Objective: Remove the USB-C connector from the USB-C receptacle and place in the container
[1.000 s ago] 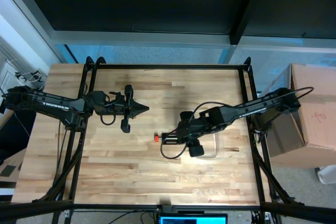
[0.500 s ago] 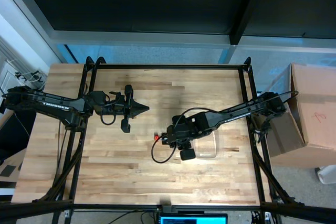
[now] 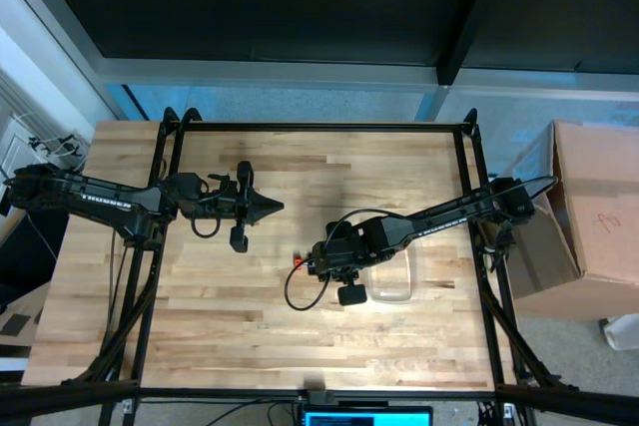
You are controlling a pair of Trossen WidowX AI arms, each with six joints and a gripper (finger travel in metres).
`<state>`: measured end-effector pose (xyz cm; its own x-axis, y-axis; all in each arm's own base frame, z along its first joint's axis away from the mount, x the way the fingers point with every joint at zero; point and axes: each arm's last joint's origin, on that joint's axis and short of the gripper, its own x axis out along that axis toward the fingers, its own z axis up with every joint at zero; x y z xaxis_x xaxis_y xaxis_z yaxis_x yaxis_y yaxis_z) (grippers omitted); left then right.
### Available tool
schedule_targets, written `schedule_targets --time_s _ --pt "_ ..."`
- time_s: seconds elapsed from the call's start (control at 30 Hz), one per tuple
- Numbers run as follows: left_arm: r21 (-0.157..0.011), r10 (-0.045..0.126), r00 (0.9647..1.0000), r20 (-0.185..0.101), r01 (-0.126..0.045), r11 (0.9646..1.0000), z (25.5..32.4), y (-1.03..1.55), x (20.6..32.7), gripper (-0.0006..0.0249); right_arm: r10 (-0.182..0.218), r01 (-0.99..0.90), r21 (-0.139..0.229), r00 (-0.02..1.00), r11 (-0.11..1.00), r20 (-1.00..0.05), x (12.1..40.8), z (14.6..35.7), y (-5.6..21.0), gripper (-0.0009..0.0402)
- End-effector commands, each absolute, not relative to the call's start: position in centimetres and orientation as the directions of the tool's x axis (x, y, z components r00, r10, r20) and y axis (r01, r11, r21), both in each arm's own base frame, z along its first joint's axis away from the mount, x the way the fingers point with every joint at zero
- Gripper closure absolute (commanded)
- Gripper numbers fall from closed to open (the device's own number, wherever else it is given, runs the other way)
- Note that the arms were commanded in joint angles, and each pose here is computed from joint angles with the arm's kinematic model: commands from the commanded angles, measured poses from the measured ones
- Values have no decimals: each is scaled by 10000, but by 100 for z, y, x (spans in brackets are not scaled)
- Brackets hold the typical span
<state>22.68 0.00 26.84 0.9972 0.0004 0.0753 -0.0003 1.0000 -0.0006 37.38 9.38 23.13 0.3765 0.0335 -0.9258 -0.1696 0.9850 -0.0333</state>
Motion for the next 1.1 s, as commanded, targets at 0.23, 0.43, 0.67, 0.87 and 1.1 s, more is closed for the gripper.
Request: schedule_targets --time_s 0.23,0.43,0.67,0.87,1.1 --pt "-2 4 9971 760 -4 10000 2685 0 2269 243 319 -1607 -310 3743 9865 -9268 3734 2314 929 381" --pt "-2 4 9971 760 -4 10000 2685 0 2269 243 371 -1581 -280 3940 9870 -9184 3719 2401 924 339" --pt "-2 8 9971 760 -7 10000 2685 1 2269 243 342 -1232 -197 4202 9922 -9068 3685 2564 859 239" --pt "-2 4 9971 760 -4 10000 2685 0 2269 243 -322 -863 -685 3674 9939 -9295 3524 2679 787 195" --pt "-2 8 9971 760 -7 10000 2685 1 2269 243 -384 -403 -537 3139 9977 -9487 3449 2690 772 195"
